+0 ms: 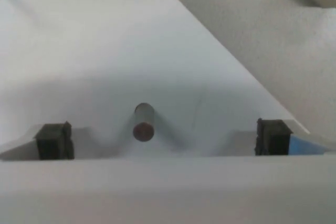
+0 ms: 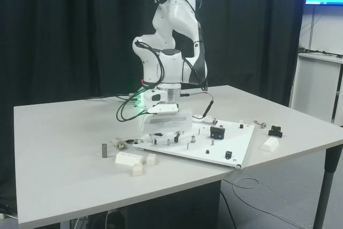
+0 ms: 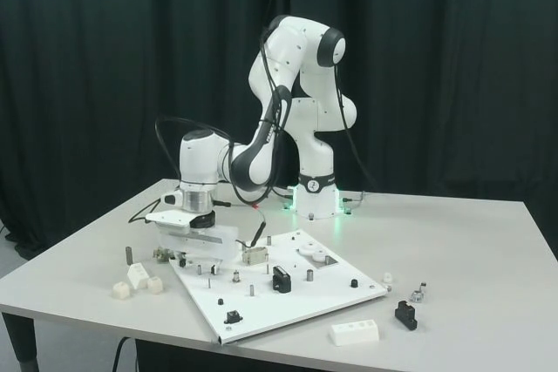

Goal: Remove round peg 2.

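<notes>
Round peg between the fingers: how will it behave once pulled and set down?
The round peg looks like a rigid, smooth cylinder, so probably stiff but slippery. Laid on the white board, it would likely roll. The gripper straddles it, open.

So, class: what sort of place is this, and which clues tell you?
Probably a robotics lab or test cell: a white arm bolted on a grey table, black curtains behind, and a white board of pegs and small parts.

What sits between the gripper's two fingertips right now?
In the wrist view, the round peg stands upright on the white board between the open gripper fingertips, touching neither.
</notes>
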{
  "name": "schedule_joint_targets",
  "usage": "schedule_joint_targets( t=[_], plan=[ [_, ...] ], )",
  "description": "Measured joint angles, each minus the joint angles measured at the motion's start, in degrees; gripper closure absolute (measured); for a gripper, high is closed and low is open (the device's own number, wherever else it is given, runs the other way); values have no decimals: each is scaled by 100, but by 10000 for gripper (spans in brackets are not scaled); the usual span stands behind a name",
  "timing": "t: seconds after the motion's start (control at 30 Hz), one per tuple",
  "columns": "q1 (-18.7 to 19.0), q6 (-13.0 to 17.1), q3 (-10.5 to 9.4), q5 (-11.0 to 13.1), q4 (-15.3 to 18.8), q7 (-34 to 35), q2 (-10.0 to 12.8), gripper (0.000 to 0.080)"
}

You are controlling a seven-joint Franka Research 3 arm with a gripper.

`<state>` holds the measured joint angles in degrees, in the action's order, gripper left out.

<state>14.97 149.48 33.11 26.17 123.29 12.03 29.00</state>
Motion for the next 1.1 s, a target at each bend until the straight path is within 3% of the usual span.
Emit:
schedule_joint_targets(
  t=[0.1, 0.13, 0.37, 0.43, 0.63, 0.67, 0.8, 0.83, 1.1],
  plan=[
    [-4, 1, -9, 0, 0, 5, 19, 3],
    [-6, 4, -13, 0, 0, 6, 22, 100],
    [-13, 15, -28, 0, -19, 32, 24, 100],
    [-13, 15, -30, 0, -30, 57, 24, 434],
    [-12, -29, -53, 1, -60, 103, 22, 434],
    [-10, -44, -63, 1, -67, 126, 22, 608],
    [-8, -61, -72, 1, -75, 251, 22, 608],
    [-8, -63, -72, 1, -76, 259, 22, 728],
    [-13, -96, -71, 1, -88, 262, 22, 728]
  ],
)
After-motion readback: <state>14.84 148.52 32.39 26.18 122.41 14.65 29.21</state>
